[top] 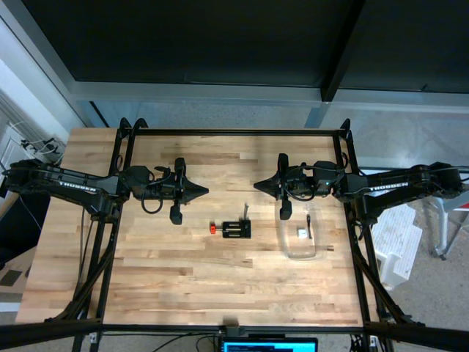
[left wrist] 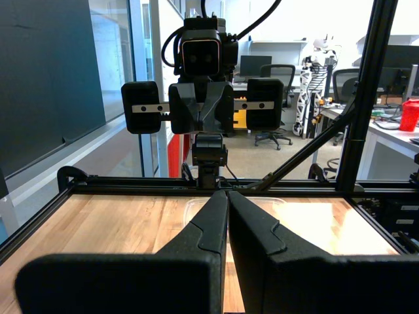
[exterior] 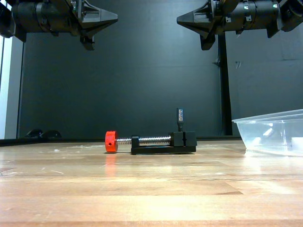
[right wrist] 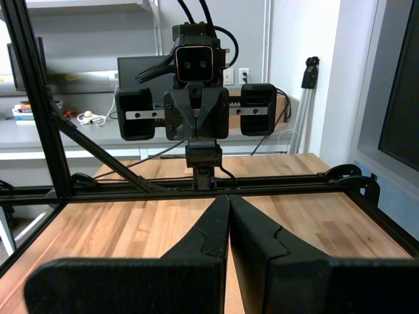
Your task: Remove the USB-C connector from taskboard and place in the container
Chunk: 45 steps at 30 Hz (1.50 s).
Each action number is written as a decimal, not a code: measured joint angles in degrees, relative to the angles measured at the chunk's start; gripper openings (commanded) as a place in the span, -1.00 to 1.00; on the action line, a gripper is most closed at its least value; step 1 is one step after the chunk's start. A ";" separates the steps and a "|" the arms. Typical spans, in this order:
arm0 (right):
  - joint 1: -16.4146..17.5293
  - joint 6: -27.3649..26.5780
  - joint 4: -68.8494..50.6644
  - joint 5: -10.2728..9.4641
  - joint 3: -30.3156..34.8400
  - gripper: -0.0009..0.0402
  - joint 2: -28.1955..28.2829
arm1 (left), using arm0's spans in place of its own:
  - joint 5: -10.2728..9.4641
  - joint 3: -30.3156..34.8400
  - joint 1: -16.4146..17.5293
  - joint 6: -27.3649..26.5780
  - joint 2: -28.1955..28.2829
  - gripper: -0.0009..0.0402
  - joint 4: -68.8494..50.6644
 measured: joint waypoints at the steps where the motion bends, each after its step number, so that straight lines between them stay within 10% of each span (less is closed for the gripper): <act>1: 0.00 0.00 -0.17 0.00 0.00 -0.96 0.00 | 0.00 0.00 0.00 0.00 0.00 -0.96 0.00; 45: 0.33 -0.46 0.39 -0.96 -0.17 -0.96 0.00 | 0.00 0.02 0.00 0.00 0.00 -0.96 0.00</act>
